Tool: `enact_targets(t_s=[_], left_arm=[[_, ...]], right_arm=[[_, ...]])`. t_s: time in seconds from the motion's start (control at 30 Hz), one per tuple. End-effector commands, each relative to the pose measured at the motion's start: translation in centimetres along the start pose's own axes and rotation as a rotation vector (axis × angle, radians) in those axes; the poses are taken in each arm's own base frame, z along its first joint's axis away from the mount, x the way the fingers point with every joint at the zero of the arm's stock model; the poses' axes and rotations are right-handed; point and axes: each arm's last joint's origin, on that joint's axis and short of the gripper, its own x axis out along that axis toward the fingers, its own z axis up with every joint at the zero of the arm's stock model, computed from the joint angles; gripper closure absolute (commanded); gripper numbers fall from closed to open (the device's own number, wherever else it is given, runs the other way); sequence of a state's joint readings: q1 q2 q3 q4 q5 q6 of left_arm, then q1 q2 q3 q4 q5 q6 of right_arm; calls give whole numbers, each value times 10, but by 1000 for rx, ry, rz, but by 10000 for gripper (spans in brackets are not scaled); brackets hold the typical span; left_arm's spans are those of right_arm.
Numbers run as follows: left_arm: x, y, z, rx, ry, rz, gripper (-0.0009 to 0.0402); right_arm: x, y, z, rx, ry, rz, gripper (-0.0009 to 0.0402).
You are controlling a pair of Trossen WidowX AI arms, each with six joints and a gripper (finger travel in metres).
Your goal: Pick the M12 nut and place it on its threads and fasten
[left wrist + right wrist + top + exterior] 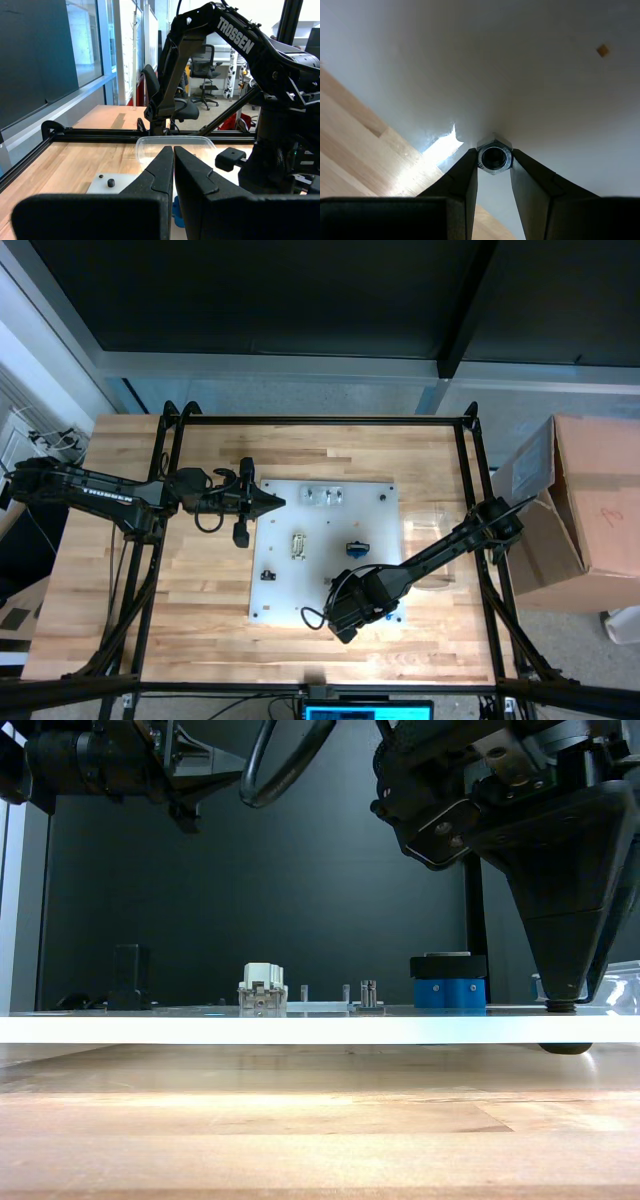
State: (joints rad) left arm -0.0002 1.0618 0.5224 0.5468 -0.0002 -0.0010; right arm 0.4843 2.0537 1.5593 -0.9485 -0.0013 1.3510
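Observation:
The small silver nut (494,157) sits between the tips of my right gripper (494,159), which is shut on it, its fingers (465,180) pressing both flats. It is held flat down at the white board (290,595), and its hole looks dark. The stud is hidden, so I cannot tell whether the nut is on it. In the high view the right gripper (345,625) points straight down near the board's near edge, and in the low view its tips (562,1003) reach the board. My left gripper (270,502) hangs shut and empty above the board's far left edge (173,148).
A clear tray (435,540) lies right of the board. A blue and black block (448,982), a white connector (262,990) and small silver posts (367,992) stand mid-board. A black frame rings the table, and a cardboard box (585,510) stands off its right side.

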Motion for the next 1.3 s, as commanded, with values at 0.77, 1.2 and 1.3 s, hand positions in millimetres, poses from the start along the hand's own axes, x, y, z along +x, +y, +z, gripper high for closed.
enact_targets(t_s=[0.77,1.2,1.3], left_arm=[[0,0,0,0,0,0,393],[0,0,0,0,0,0,393],[0,0,0,0,-1,0,393]], right_arm=[[0,-1,3,821,-93,12,381],[0,-1,3,1267,-92,34,381],[0,-1,2,1424,-90,42,381]])
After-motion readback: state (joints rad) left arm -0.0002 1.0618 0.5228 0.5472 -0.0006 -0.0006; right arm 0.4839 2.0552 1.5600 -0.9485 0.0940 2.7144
